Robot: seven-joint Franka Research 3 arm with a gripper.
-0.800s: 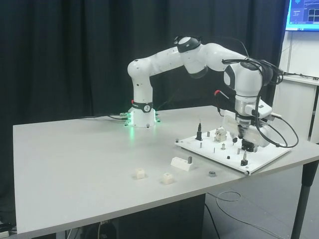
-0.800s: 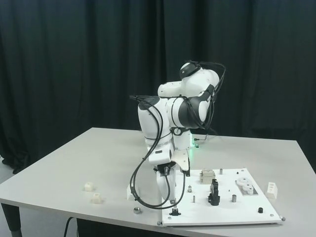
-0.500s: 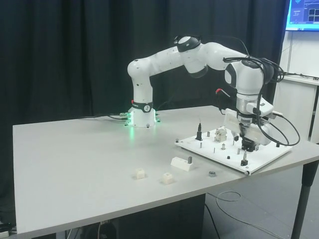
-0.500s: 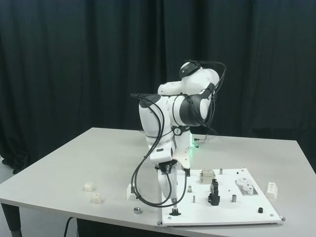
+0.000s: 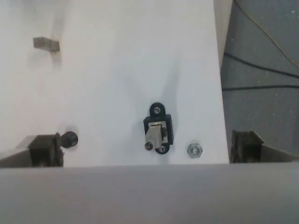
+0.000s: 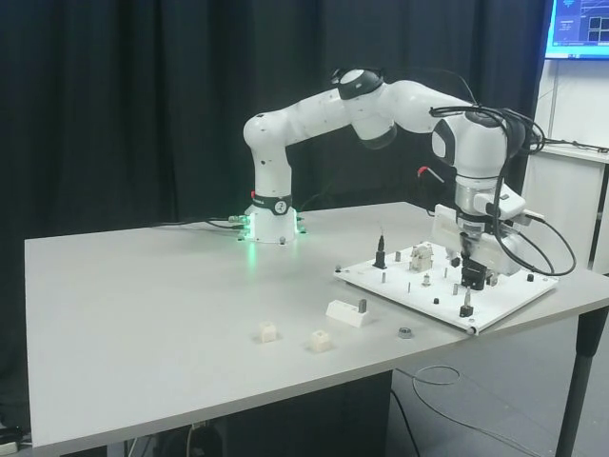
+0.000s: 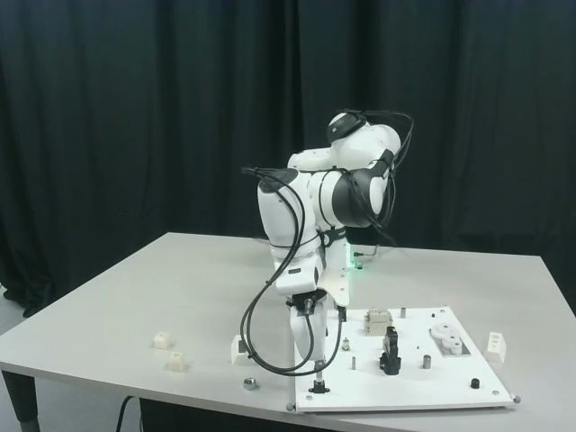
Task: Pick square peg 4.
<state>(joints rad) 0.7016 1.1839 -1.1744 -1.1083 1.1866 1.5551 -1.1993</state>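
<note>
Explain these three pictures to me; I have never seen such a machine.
The white jointed thing is a robot arm bolted to a grey table. Two pictures come from cameras in the room; the third looks straight down from the arm's wrist. Its hand hangs above a white board that carries small pegs and fittings. From the wrist you see a grey peg standing in a black holder, directly below. The hand is open and holds nothing. Small white blocks lie apart on the table.

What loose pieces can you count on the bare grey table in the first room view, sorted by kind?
Small white blocks: 2
White holder with a black peg: 1
Small grey ring: 1
Total: 4
</note>
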